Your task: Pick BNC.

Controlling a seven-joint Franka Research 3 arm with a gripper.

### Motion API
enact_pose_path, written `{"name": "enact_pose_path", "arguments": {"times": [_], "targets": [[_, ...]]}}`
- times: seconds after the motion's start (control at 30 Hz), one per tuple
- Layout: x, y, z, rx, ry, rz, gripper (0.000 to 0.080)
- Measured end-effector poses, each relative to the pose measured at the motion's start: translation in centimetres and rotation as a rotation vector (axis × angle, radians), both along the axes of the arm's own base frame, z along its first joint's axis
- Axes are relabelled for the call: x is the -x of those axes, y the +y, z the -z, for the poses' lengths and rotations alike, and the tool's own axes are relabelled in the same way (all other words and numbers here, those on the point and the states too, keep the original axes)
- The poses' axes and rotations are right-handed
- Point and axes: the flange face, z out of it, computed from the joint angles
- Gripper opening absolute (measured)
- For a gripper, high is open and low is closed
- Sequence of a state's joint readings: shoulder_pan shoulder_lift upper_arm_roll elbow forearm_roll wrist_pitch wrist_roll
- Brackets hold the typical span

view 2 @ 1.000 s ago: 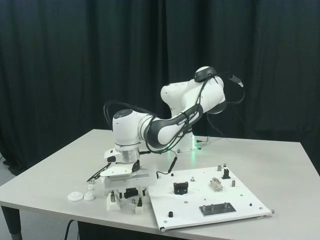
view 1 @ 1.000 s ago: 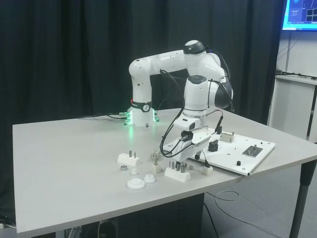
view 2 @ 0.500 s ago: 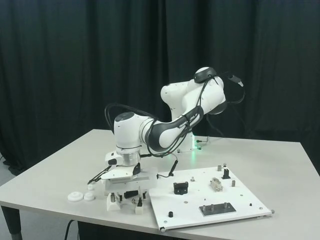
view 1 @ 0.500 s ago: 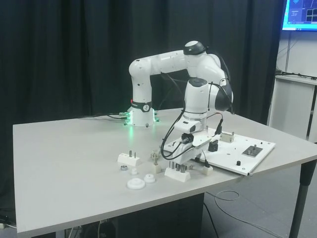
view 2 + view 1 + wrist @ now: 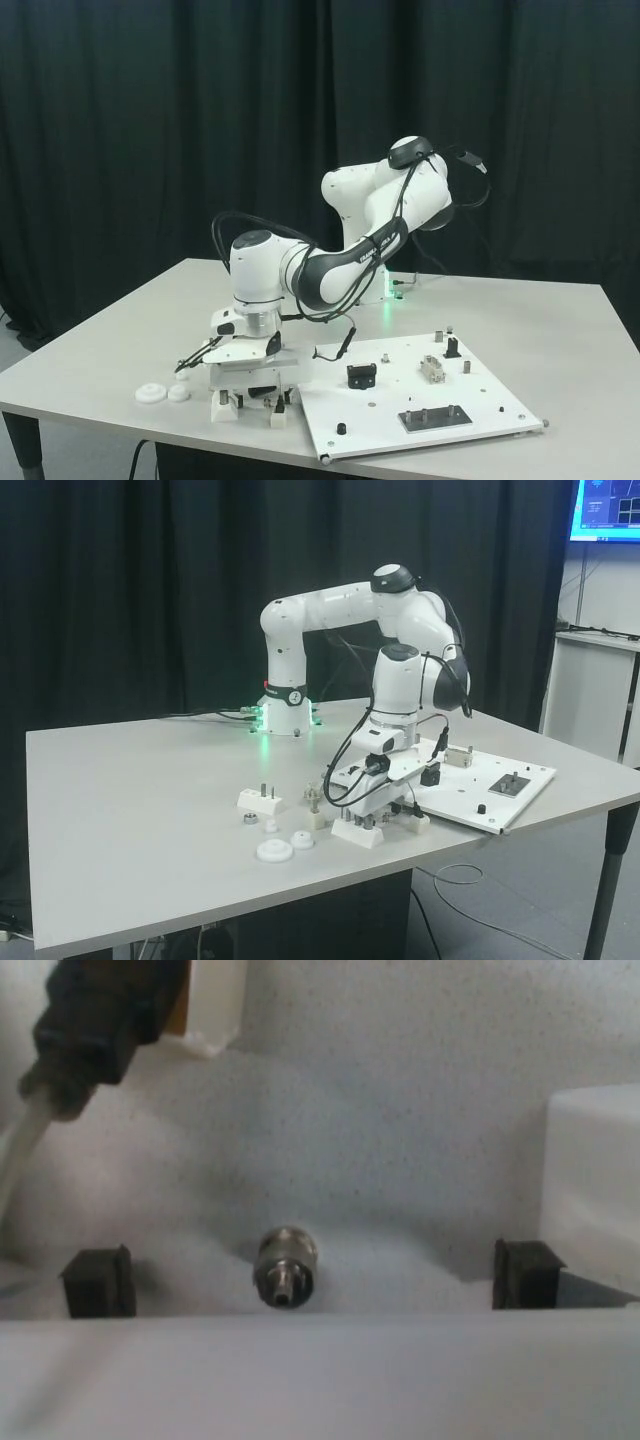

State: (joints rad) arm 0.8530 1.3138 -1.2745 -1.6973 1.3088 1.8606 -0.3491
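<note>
- My hand [image 5: 305, 1278] is low over the front part of the grey tabletop [image 5: 130, 780], close to its near edge.
- My two fingers [image 5: 98, 1282] are black and they stand wide apart, so my hand is open and holds nothing.
- The BNC [image 5: 284, 1266] is a small round metal plug. It sits right between my two fingers, and neither finger touches it.
- In the wrist view the BNC points its thin middle pin at the camera.
- From the room I cannot see the BNC, because my hand hides it.
- A white block [image 5: 358, 830] with small pegs on top sits on the tabletop right under my hand.
- Another small white block [image 5: 260, 800] with two pegs sits a bit away from my hand, nearer the middle of the tabletop.
- Two round white gears [image 5: 160, 393] lie flat near the front edge, touching each other or almost.
- A big white board [image 5: 420, 400] lies flat just beside my hand. It has small black and grey parts standing on it.
- My white arm [image 5: 340, 262] bends up and over from its base [image 5: 283, 712], which glows green at the back of the tabletop.
- A black cable [image 5: 340, 755] hangs in a loop beside my wrist.
- Black curtains [image 5: 150, 120] hang behind everything.
</note>
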Motion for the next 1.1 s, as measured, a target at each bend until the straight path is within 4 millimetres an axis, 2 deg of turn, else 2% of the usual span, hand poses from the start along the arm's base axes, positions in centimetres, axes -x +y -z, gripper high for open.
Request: {"name": "enact_pose_path", "arguments": {"times": [0.33,0.37,0.57,0.6,0.77,0.8,0.9,0.93,1.1], "targets": [[0.01,0.01,0.07,0.002,-0.001,-0.002,0.0800],[0.02,0.02,0.07,0.002,-0.001,-0.002,0.0688],[0.03,0.03,0.07,0.001,0.000,-0.004,0.0688],[0.03,0.04,0.07,0.001,0.001,-0.005,0.0522],[0.03,0.10,0.05,-0.001,0.002,-0.011,0.0522],[0.04,0.11,0.04,-0.001,0.002,-0.011,0.0340],[0.04,0.15,0.01,-0.002,0.003,-0.013,0.0340],[0.05,0.17,0.01,-0.004,0.004,-0.014,0.0138],[0.06,0.19,0.00,-0.004,0.006,-0.032,0.0138]]}}
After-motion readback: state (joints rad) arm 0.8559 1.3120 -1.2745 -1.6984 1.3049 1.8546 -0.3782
